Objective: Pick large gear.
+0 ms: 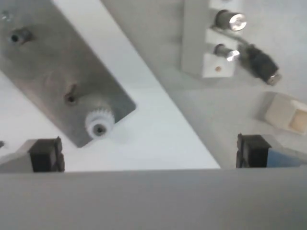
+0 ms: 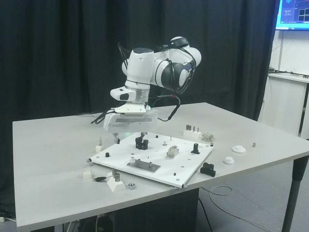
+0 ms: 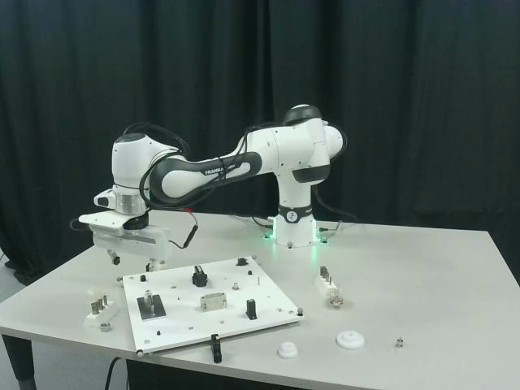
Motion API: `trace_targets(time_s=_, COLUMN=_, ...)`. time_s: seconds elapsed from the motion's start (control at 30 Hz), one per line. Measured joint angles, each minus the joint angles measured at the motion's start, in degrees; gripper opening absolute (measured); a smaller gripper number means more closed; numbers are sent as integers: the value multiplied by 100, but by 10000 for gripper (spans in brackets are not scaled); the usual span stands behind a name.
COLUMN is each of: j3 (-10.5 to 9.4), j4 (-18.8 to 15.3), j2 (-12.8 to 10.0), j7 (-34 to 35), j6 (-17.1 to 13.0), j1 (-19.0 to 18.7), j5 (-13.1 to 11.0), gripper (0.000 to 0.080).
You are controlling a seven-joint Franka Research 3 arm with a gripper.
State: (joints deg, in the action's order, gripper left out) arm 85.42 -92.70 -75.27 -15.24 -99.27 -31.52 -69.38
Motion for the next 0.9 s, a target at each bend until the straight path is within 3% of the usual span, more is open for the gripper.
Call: trace_targets(time_s=0.9, j3=-136, j4=-3, j2=-2, j7=60, j6=80, j1=-9, j5=0, gripper=800)
